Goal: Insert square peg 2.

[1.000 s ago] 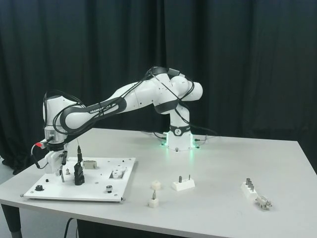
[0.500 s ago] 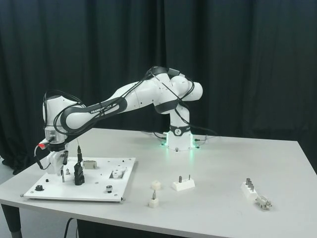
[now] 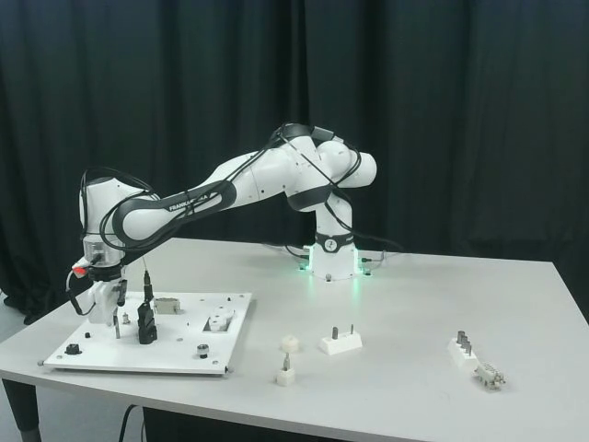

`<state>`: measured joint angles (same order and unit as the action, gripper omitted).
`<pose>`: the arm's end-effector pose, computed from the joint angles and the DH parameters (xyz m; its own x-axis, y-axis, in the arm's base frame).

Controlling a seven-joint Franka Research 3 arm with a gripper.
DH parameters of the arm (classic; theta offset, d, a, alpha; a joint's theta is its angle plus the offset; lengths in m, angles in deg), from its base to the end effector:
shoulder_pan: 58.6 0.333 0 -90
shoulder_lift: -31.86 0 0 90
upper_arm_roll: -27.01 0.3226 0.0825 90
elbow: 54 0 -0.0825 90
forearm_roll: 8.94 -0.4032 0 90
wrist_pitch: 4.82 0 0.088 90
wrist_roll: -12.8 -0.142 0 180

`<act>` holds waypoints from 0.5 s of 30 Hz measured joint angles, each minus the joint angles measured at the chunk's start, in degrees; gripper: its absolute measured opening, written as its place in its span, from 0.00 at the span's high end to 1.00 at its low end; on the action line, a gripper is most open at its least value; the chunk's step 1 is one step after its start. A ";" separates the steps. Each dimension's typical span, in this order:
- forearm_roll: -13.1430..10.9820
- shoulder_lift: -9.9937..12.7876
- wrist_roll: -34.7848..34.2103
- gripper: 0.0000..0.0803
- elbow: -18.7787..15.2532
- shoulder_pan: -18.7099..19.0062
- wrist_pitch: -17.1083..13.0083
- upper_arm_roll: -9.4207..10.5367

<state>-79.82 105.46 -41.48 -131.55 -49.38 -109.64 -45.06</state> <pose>0.6169 -0.4300 0.1966 -0.4685 -0.8835 -0.0006 -0.8829 0.4682 -0.0363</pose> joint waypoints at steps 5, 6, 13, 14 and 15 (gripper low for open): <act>-0.03 -0.01 -1.88 0.91 0.00 -0.06 -0.03 0.02; -0.03 -0.01 -2.20 0.91 0.00 -0.07 -0.05 0.02; -0.08 -0.03 -3.39 0.91 0.00 -0.16 -0.17 0.08; -0.08 -0.03 -3.66 0.91 0.00 -0.18 -0.20 0.09; -0.08 -0.04 -3.90 0.91 0.00 -0.20 -0.22 0.10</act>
<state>-79.91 105.42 -45.38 -131.55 -49.58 -109.86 -44.96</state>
